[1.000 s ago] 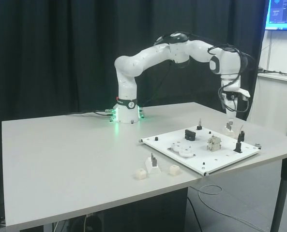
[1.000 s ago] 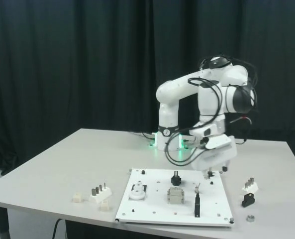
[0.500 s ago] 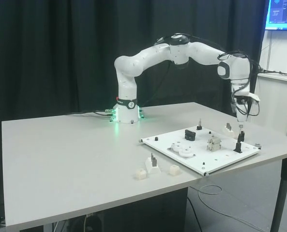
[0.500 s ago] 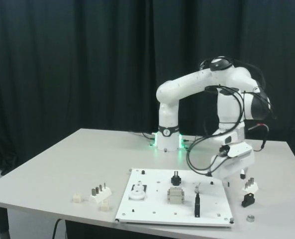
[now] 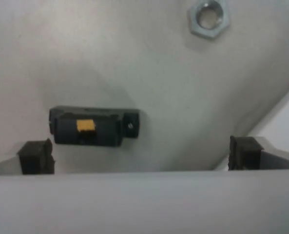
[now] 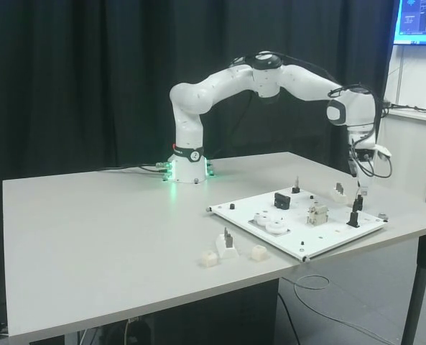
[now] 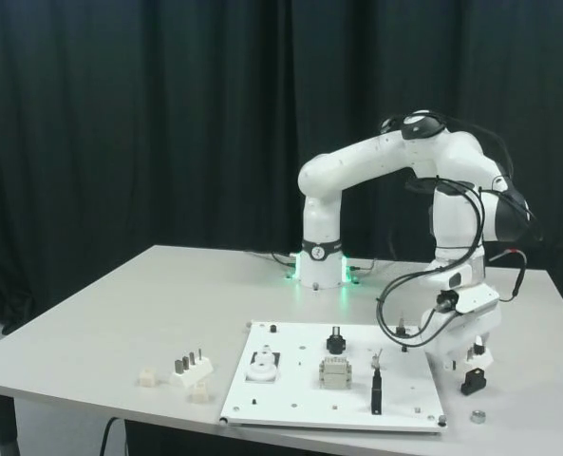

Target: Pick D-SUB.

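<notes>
approach step: the gripper (image 5: pixel 137 158) hangs over the black d-sub (image 5: pixel 93 126), lying on the table (image 5: pixel 61 48) just off the white board (image 7: pixel 290 399), near a nut (image 5: pixel 209 18); fingers (image 5: pixel 35 157) spread, empty; next, descend and centre

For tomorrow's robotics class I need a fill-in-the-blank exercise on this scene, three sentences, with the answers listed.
1. In the wrist view, the gripper fingers are ____.
2. The black D-SUB connector lies on the grey ____.
3. The metal part beyond the connector in the wrist view is a hex ____.

Answers: open; table; nut
</notes>
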`<state>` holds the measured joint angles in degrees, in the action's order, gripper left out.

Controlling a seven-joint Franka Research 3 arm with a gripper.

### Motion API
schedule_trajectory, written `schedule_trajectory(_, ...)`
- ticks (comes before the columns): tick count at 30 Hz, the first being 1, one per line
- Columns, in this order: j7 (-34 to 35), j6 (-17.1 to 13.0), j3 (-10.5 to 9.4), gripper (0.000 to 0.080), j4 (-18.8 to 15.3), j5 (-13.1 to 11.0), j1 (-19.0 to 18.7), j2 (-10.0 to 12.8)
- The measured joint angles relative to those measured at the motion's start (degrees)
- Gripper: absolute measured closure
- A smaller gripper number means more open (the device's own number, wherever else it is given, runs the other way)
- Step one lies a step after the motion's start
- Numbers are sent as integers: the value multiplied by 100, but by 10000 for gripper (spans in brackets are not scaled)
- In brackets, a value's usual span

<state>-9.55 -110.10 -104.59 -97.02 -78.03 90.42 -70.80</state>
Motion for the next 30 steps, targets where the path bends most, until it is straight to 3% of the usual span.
schedule_trajectory(13, 200, -276, -305, 3, 114, 1, 16, -1)
schedule_trajectory(30, 327, -344, -454, 3, 148, 44, 16, -2)
